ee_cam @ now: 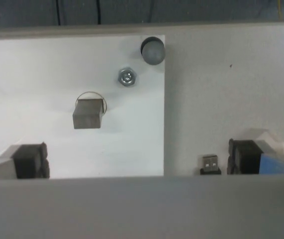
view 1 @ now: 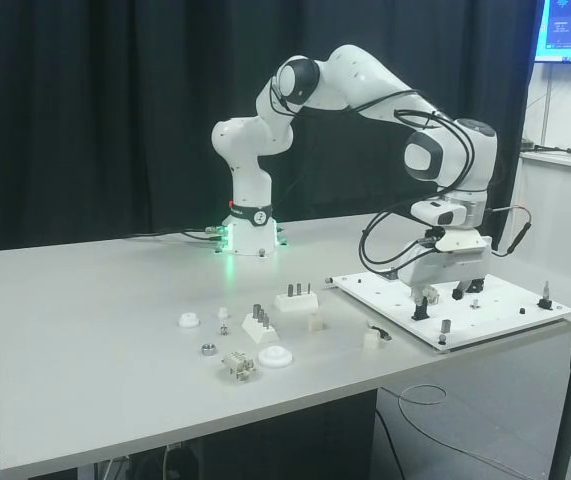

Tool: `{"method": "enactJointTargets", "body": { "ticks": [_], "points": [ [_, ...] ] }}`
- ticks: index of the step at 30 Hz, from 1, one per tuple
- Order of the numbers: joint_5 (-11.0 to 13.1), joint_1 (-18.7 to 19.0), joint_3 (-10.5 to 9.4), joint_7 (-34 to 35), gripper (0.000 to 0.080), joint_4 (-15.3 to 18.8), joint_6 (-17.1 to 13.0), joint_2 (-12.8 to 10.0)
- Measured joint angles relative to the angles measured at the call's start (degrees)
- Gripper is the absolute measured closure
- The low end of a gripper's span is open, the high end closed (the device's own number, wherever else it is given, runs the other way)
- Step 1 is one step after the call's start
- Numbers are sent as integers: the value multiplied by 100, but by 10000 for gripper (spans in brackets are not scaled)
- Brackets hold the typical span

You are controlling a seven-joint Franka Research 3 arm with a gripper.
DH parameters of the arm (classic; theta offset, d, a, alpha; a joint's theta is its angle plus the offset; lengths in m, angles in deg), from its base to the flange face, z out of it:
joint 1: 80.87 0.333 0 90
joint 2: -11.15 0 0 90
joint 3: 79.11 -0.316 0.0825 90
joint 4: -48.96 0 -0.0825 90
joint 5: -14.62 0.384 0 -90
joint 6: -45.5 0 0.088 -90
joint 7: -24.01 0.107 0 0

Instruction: Pick BNC.

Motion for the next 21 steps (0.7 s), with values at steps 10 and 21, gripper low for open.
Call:
{"method": "enactJointTargets", "body": {
  "ticks": [10,21],
  "points": [
    [0,-30,7,-64,3,0,-57,-31],
    [0,-125,124,-107,3,3,-57,-37]
  ]
}}
